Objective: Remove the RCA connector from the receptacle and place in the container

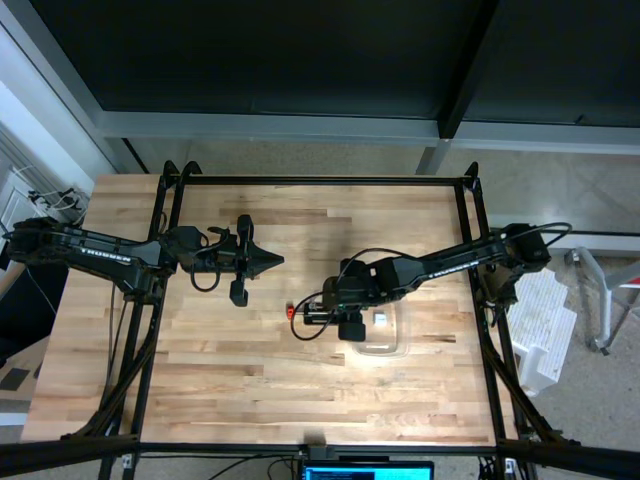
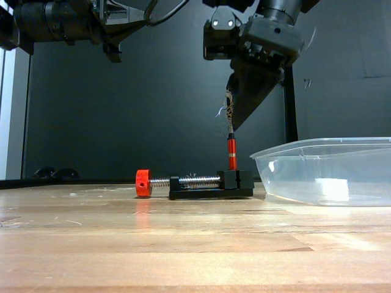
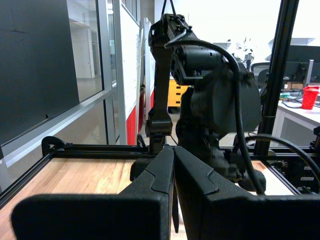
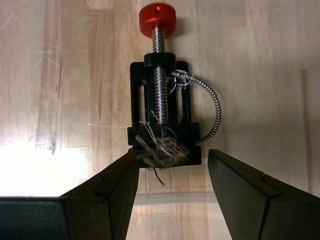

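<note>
Open right gripper (image 4: 172, 165) was held over slim red RCA plug (image 2: 232, 152) in black clamp block (image 2: 211, 183); shut left gripper (image 1: 278, 261) parked at 10 o'clock. Block could've been yanked up by a stuck plug.

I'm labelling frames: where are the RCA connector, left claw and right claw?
RCA connector (image 2: 232, 152): low view, red barrel.
left claw (image 1: 278, 261): high view, shut tips, left of receptacle (image 1: 315, 313).
right claw (image 4: 172, 153): right wrist view, between open fingertips, above receptacle.

Container (image 2: 287, 177) wall just beside upright RCA connector (image 2: 232, 152)
</note>
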Robot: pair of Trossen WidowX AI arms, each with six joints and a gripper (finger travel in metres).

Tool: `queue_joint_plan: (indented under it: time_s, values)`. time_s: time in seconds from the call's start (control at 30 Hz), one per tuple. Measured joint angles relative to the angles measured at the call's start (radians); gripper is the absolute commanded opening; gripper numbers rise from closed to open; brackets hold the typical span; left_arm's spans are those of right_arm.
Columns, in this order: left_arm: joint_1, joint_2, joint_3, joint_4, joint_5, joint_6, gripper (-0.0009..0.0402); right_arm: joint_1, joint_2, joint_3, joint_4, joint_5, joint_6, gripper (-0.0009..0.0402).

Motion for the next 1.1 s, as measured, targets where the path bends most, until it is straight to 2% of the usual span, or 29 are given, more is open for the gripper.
queue_joint_plan:
  time_s: [0.4, 0.6, 0.83, 1.1]
  values:
    - [0.0, 0.0, 0.0, 0.0, 0.0, 0.0, 0.0, 0.003, 0.073, 0.0, 0.016, 0.001, -0.006, 0.0189]
    - [0.0, 0.0, 0.0, 0.0, 0.0, 0.0, 0.0, 0.003, 0.075, 0.0, 0.026, 0.023, -0.017, 0.0178]
    - [0.0, 0.0, 0.0, 0.0, 0.0, 0.0, 0.0, 0.003, 0.075, 0.0, 0.04, 0.023, -0.024, 0.0152]
    - [0.0, 0.0, 0.0, 0.0, 0.0, 0.0, 0.0, 0.003, 0.074, 0.0, 0.04, 0.023, -0.029, 0.0103]
